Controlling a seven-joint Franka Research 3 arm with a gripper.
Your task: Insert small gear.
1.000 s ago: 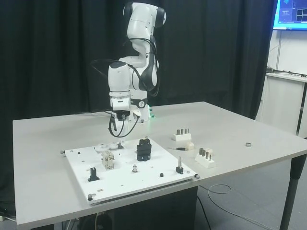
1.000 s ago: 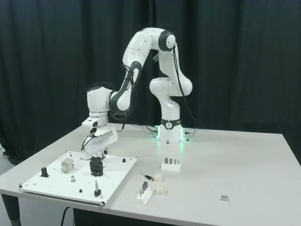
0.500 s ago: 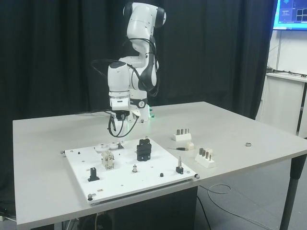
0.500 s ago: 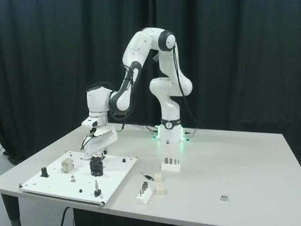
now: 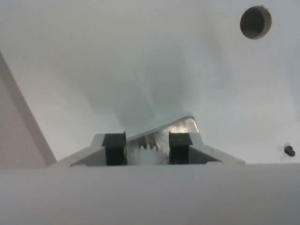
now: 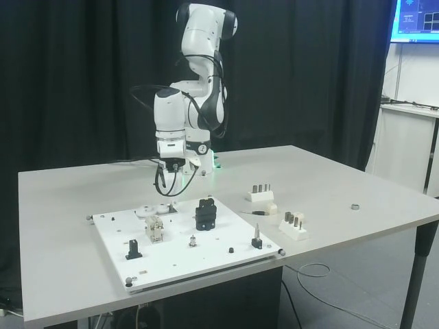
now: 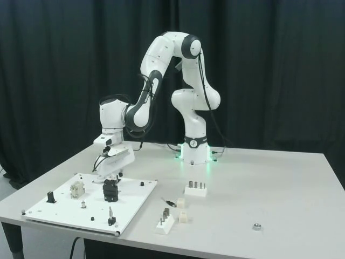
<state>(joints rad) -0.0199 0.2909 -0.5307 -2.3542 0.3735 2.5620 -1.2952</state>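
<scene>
Only the wrist view shows the small gear (image 5: 149, 149): a toothed edge sits between the two black fingertips (image 5: 115, 148), so the jaws of the gripper (image 5: 147, 149) are clenched on it. Its teeth show edge-on there; which way its axis runs cannot be told. That view also shows a round hole (image 5: 255, 21) in the white board (image 5: 140, 61) below.

The two room views hide the gear but give the setting. The white arm (image 6: 195, 82) reaches down over the far part of the white board (image 6: 182, 240) on the grey bench (image 6: 329, 178), the gripper (image 6: 169, 170) hanging above it, apart from the surface. A black block (image 6: 206, 214) stands just right of the gripper; in the second room view the same black block (image 7: 110, 190) sits just below the gripper (image 7: 105, 174).
</scene>
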